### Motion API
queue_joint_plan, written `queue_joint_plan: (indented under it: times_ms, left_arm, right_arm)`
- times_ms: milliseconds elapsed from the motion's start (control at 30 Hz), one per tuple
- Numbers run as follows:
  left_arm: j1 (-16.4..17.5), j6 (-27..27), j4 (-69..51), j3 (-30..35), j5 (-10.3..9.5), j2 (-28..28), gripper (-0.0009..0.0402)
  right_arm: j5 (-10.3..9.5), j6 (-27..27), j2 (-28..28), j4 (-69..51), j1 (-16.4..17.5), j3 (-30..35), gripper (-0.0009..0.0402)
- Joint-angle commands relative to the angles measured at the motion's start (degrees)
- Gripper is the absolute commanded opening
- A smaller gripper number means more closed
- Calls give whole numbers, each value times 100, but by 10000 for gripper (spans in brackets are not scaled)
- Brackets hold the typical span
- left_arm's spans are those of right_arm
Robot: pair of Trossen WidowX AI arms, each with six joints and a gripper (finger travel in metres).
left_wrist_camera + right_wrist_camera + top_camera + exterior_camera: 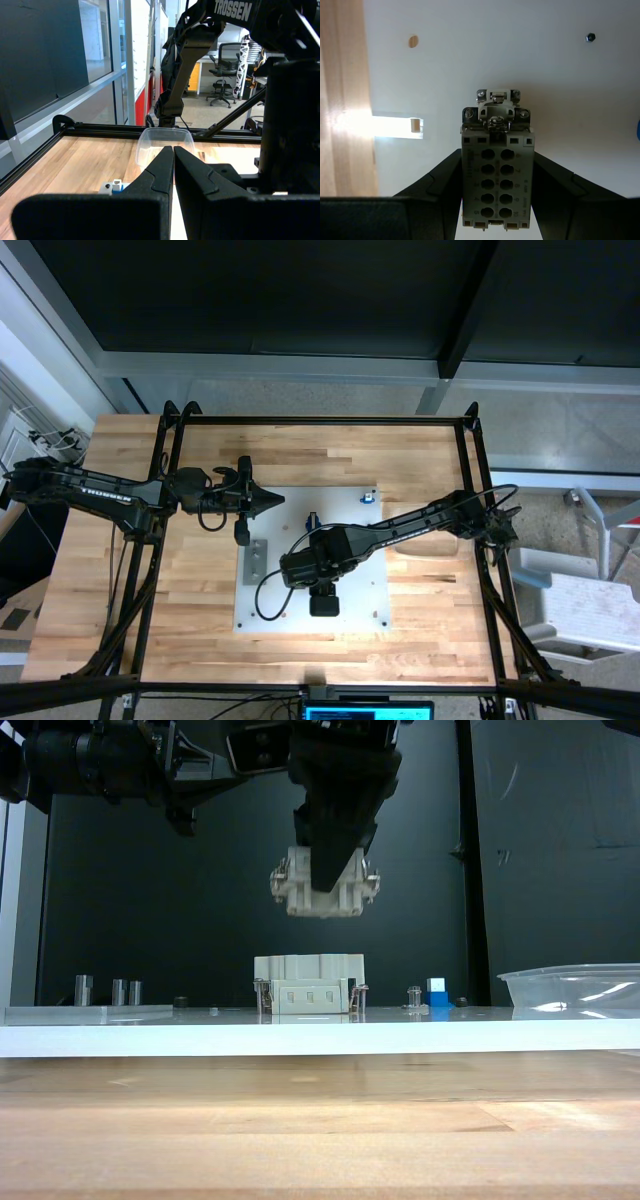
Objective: Remove the HAN10-E connector and place it in the container
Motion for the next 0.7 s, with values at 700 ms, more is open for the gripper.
queue_joint_plan:
  times_ms: [700]
  left_arm:
    - [0, 0, 0, 0, 0, 0, 0]
  right_arm:
    - [66, 221, -1893, 813, -258, -2575, 29]
